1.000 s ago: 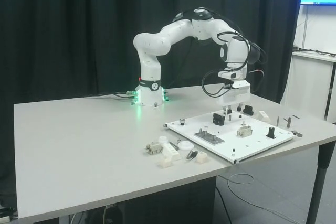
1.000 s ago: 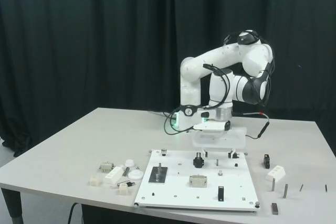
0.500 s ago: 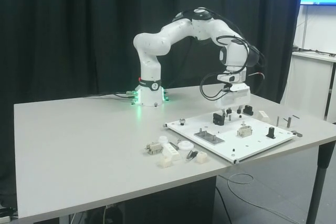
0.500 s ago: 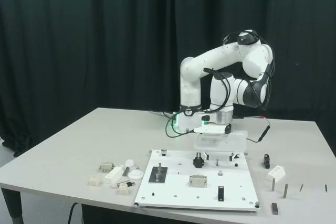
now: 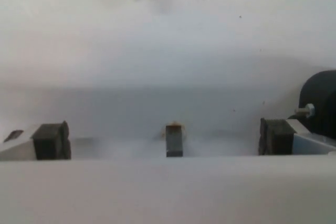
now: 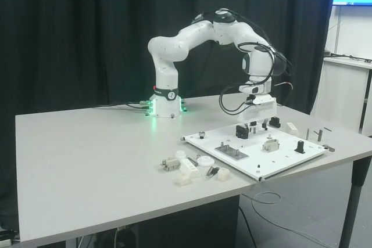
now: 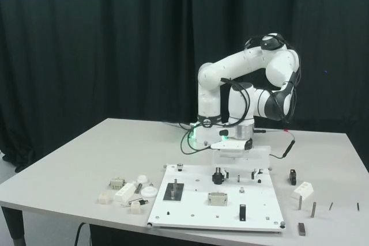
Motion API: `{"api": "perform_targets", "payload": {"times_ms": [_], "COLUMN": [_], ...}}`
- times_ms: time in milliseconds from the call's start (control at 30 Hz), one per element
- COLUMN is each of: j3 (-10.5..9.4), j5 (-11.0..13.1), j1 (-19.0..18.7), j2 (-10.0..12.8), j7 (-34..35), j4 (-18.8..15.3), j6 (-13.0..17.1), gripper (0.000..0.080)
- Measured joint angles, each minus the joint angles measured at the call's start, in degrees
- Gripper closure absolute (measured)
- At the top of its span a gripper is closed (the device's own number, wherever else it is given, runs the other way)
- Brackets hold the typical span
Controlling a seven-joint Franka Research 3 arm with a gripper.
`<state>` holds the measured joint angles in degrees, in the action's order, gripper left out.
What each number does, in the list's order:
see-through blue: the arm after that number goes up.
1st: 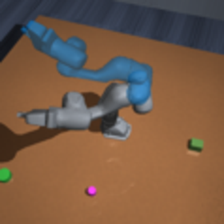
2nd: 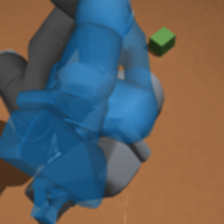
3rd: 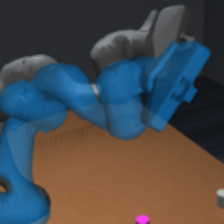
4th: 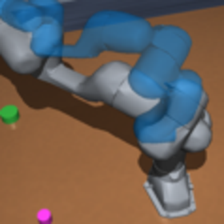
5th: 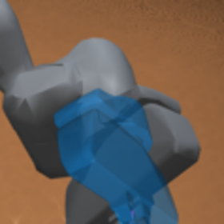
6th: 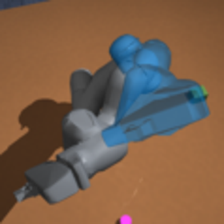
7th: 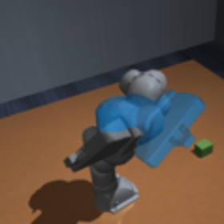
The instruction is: Remove square peg 2.
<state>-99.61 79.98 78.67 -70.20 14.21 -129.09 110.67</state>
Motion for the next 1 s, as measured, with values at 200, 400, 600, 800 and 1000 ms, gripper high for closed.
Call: {"api": "perform_targets", "payload": {"times_ms": [200, 400, 600, 800, 1000], "j3": [-0.25, -0.6, -0.89, -1.33, -1.62], "j5": [0.65, 0.7, 0.76, 0.77, 0.82], "j1": [0.41, 0.5, 0.59, 0.85, 1.15], "j2": [0.0, 0.0, 0.0, 0.0, 0.01], "j7": [-0.11, -0.23, -0.4, -1.05, -1.9], "j4": [0.07, 0.09, 0.11, 0.14, 0.17], "j6": [0.04, 0.39, 0.53, 0.98, 1.26], "gripper": [0.0003, 0.0003, 0.0272, 0.0476, 0.0668]}}
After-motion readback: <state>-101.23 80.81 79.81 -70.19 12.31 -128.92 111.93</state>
